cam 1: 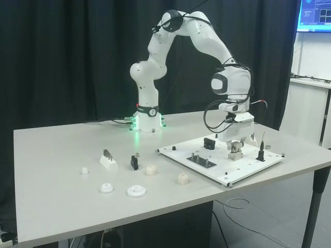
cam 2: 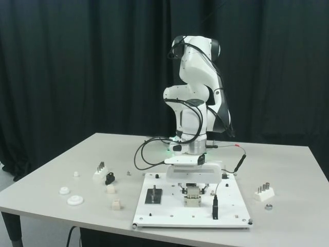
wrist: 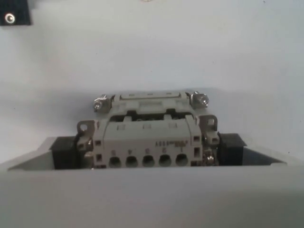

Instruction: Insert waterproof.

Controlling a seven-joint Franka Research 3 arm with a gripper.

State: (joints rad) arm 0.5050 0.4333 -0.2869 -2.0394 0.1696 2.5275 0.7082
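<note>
Two black fingers [wrist: 231,145] of my gripper [wrist: 147,149] are clamping the waterproof connector [wrist: 147,142]; I am seating it, needing straight downward pressing.

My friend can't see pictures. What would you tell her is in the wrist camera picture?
A grey connector with five round holes in a row sits between the gripper's black fingertips, seen from just above. Under it is the white board, with a black block in one corner.
</note>
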